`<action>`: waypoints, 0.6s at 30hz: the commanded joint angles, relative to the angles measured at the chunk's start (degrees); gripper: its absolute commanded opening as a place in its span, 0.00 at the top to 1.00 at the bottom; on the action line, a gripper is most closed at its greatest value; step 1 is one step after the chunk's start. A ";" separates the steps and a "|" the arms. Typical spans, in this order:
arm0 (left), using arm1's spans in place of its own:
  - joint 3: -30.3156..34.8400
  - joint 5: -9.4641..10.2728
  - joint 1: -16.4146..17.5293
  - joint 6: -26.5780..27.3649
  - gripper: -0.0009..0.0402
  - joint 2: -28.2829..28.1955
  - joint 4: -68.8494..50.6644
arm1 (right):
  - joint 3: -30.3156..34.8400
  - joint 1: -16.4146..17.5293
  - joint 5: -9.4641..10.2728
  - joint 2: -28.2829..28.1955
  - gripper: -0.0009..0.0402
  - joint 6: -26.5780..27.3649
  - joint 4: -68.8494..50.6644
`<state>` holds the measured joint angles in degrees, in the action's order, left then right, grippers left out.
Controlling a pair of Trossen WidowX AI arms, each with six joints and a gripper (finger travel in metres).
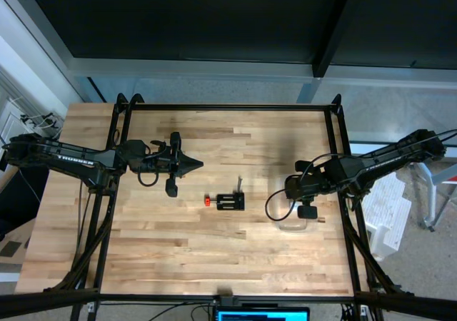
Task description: Remove the USB-C connector from taskboard and place in the container
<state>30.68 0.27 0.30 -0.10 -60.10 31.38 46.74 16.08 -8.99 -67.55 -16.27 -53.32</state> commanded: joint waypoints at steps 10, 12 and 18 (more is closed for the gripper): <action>0.02 -0.02 0.00 -0.02 0.98 -0.02 0.02 | -2.05 0.26 -0.52 -0.07 0.81 -0.42 0.26; 0.02 -0.02 0.00 -0.02 0.98 0.00 0.00 | -2.05 0.33 -0.50 -0.07 0.78 -0.39 0.26; 0.02 -0.02 0.00 -0.02 0.98 0.00 0.00 | -2.03 0.44 -0.52 -0.07 0.70 -1.31 0.28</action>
